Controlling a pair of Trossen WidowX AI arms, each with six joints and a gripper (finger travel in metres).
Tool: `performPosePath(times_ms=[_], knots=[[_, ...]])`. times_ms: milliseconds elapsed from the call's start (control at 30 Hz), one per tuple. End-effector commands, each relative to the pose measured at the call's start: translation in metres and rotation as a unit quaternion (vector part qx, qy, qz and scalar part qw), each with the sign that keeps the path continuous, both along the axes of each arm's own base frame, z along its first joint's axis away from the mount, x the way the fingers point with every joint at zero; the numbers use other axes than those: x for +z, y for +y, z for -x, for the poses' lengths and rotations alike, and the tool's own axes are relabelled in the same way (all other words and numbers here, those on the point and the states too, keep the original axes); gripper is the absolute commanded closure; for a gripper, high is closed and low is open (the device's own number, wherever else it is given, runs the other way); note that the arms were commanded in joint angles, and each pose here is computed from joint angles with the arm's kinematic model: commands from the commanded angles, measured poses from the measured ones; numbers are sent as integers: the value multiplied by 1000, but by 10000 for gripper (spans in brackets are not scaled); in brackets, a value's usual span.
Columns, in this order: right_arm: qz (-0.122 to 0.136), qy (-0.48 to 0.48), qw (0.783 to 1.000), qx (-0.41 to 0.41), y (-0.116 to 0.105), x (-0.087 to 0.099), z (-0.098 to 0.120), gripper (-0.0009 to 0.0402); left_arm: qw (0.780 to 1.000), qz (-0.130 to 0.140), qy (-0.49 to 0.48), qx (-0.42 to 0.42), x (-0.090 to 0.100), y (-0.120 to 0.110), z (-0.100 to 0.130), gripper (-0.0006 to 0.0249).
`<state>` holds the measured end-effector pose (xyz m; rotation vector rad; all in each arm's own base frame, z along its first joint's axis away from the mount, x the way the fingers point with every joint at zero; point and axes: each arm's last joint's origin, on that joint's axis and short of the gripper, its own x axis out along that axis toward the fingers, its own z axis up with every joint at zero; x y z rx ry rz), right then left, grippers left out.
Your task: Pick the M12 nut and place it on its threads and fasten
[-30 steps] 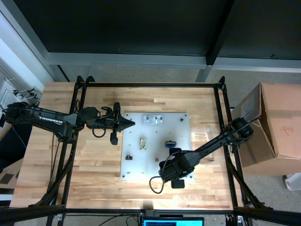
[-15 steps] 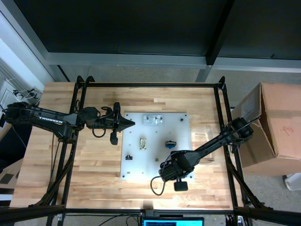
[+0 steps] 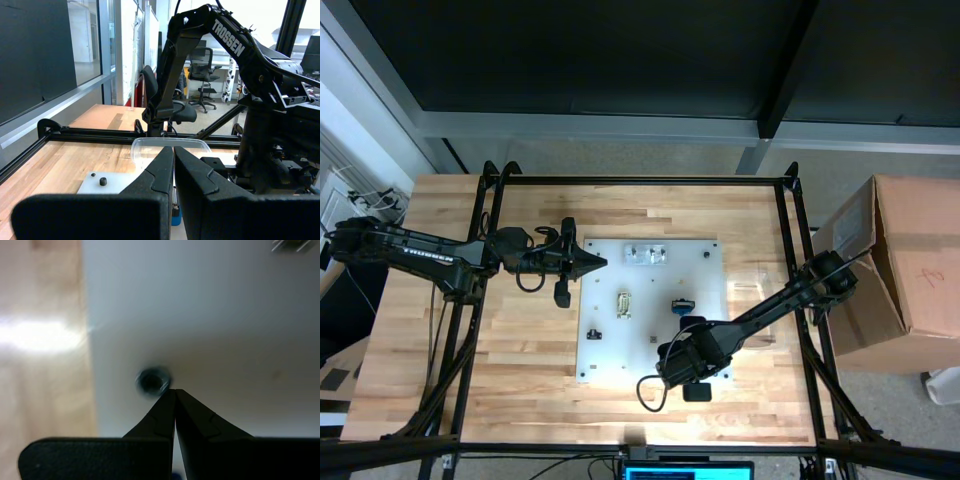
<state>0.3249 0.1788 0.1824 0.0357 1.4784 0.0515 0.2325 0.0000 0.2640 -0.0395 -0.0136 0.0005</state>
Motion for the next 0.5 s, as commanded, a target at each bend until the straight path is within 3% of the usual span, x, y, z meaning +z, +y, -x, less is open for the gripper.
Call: performPosePath(times_ms=[33, 67, 200, 400, 500], knots=[[-102, 41, 993, 32, 7, 1, 1, 393, 1000, 0, 0, 0, 0, 0, 0, 243], [-113, 48, 992, 34, 8, 1, 2, 393, 1000, 0, 0, 0, 0, 0, 0, 243], [-97, 44, 994, 31, 6, 2, 3, 393, 1000, 0, -1, 0, 0, 0, 0, 243], [2, 14, 1000, 7, -1, 3, 4, 393, 1000, 0, 0, 0, 0, 0, 0, 243], [30, 2, 1000, 0, -3, 4, 4, 393, 1000, 0, 0, 0, 0, 0, 0, 243]])
